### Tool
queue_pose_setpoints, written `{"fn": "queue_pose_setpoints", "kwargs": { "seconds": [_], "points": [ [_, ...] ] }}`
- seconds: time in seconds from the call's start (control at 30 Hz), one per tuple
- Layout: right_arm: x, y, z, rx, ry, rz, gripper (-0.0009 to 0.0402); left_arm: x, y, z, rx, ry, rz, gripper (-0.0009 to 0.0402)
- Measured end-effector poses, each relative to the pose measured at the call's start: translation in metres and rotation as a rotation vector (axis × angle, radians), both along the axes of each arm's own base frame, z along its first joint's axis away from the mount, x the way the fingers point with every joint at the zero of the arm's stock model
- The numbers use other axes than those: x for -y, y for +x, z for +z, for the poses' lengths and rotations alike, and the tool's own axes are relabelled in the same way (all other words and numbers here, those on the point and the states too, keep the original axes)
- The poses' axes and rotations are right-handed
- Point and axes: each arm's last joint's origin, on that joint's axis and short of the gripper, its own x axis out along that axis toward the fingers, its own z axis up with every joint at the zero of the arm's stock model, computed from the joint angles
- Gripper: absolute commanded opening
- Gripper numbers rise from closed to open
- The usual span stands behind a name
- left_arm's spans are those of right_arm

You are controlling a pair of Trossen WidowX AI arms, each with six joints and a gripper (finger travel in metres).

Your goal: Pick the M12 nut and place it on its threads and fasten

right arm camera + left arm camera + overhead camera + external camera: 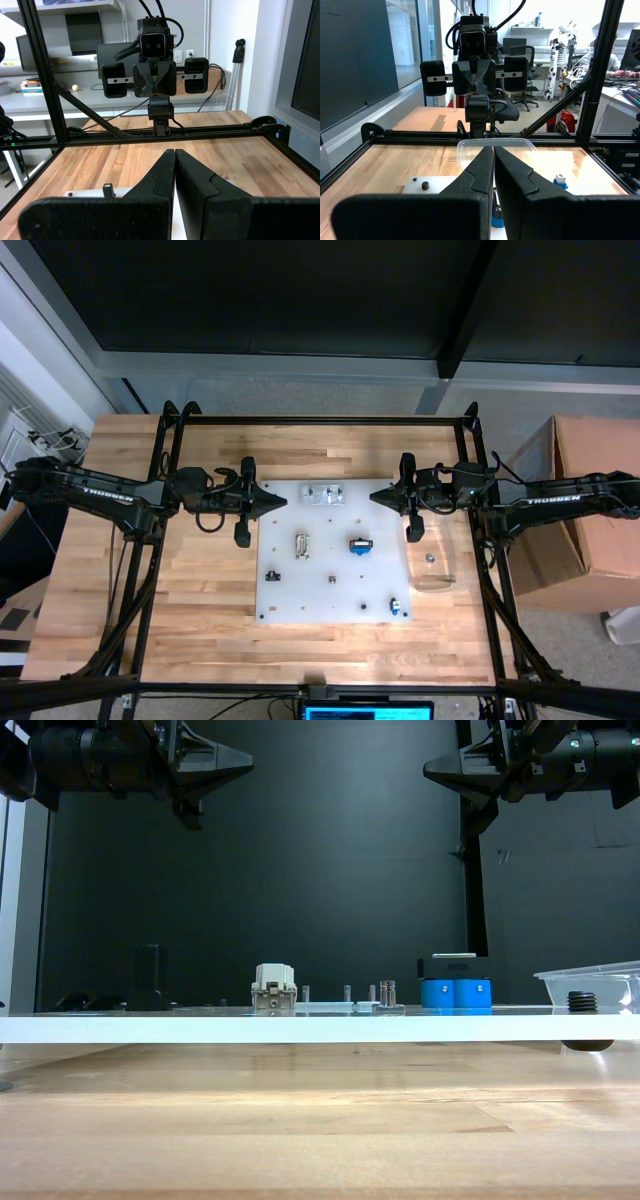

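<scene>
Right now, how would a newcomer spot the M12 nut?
Find the white board under the left gripper and right gripper, both shut. The clear tray sits beside its right edge. The M12 nut lies free inside, the tray's only silver piece.

Black jointed left arm [100, 492] and black jointed right arm [565, 495], both stretched inward, level and held high.
The black wedge-shaped left gripper [280, 502] points toward the black wedge-shaped right gripper [375, 497], tip facing tip but well apart. The left gripper's two fingers [475, 175] are pressed together with nothing between them. The right gripper's fingers [157, 180] are closed the same way.
</scene>
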Motion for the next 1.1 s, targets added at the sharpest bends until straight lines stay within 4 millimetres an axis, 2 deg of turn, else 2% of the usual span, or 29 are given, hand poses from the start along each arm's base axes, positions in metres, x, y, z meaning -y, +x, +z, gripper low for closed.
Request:
{"fn": "queue_pose_setpoints", "kwargs": {
  "seconds": [0.37,0.57,0.87,1.1],
  "points": [
    [0.000,0.000,0.000,0.000,0.004,0.000,0.0000,0.000,0.000,0.000,0.000,0.000,0.000,0.0000],
    [0.000,0.000,-0.001,-0.015,0.065,0.000,0.0000,0.000,0.000,0.000,0.000,0.000,0.000,0.0000],
    [-0.003,-0.013,0.002,-0.366,0.144,-0.011,0.0000,0.000,0.000,0.000,0.000,0.000,0.000,0.0000],
    [-0.018,-0.031,0.010,-0.685,0.184,0.032,0.0000,0.000,0.000,0.000,0.000,0.000,0.000,0.0000]
  ]
}}
